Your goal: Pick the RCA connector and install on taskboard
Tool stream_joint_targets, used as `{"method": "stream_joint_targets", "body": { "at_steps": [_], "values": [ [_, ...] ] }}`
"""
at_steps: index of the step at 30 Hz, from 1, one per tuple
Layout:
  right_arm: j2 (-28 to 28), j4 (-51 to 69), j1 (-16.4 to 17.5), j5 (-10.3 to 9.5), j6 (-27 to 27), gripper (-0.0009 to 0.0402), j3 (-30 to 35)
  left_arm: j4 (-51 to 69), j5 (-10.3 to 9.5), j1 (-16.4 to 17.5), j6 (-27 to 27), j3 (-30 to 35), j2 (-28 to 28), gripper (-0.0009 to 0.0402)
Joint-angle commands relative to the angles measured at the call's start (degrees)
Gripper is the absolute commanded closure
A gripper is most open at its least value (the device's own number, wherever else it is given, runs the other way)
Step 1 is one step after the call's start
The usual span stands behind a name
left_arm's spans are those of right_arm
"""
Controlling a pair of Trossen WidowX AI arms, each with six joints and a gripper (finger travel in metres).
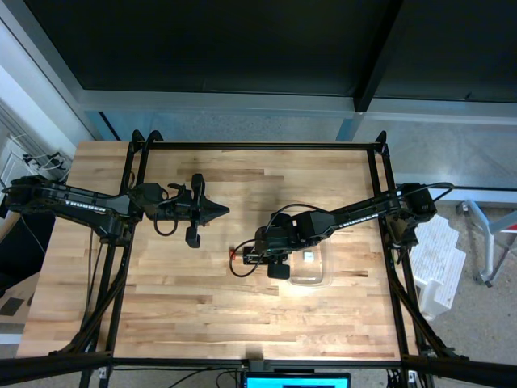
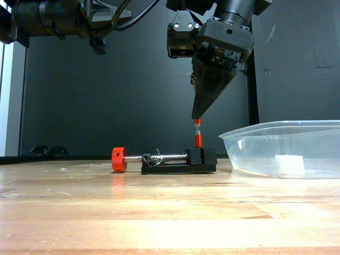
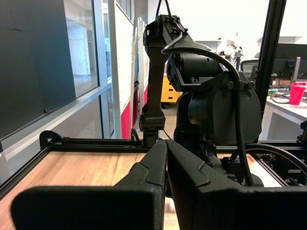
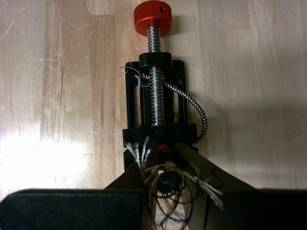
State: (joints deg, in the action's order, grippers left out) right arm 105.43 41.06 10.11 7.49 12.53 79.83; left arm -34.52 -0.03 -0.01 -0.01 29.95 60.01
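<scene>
Right gripper [image 2: 197, 116] hangs nose-down over the taskboard [image 2: 178, 166]. Its jaws are drawn narrow to a point, pinching the top of a small red-and-silver piece, judged to be the RCA connector [image 2: 197, 134]. The connector stands upright, its lower end meeting the black block at the end away from the red knob [image 2: 119, 159]. How deep it sits cannot be told. Frayed wire strands show between the jaws in the right wrist view.

Left gripper [image 1: 216, 210] is parked high and well apart, jaws closed together and holding nothing.

A clear tray [image 2: 249, 149] sits just beside the board on the counter [image 2: 159, 212], with one whitish piece [image 2: 289, 164] in it.

Step in hand looks like insertion. Next move probably calls for a straight downward press, kept vertical, then release. A tilt could jam the connector or shift the board.
</scene>
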Motion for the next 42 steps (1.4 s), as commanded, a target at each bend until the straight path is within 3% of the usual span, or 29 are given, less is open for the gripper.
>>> {"method": "stream_joint_targets", "body": {
  "at_steps": [1, 42],
  "values": [
    [0.02, -2.36, 0.0, 0.0, 0.04, 0.0393, -1.18, -0.02, 0.02, 0.0, 0.02, 0.0, 0.0, 0.0393],
    [0.22, -3.74, 0.0, 0.5, 0.04, 0.0393, -3.74, -0.02, 0.0, 0.0, 0.02, 0.0, 0.0, 0.0393]
  ]
}}
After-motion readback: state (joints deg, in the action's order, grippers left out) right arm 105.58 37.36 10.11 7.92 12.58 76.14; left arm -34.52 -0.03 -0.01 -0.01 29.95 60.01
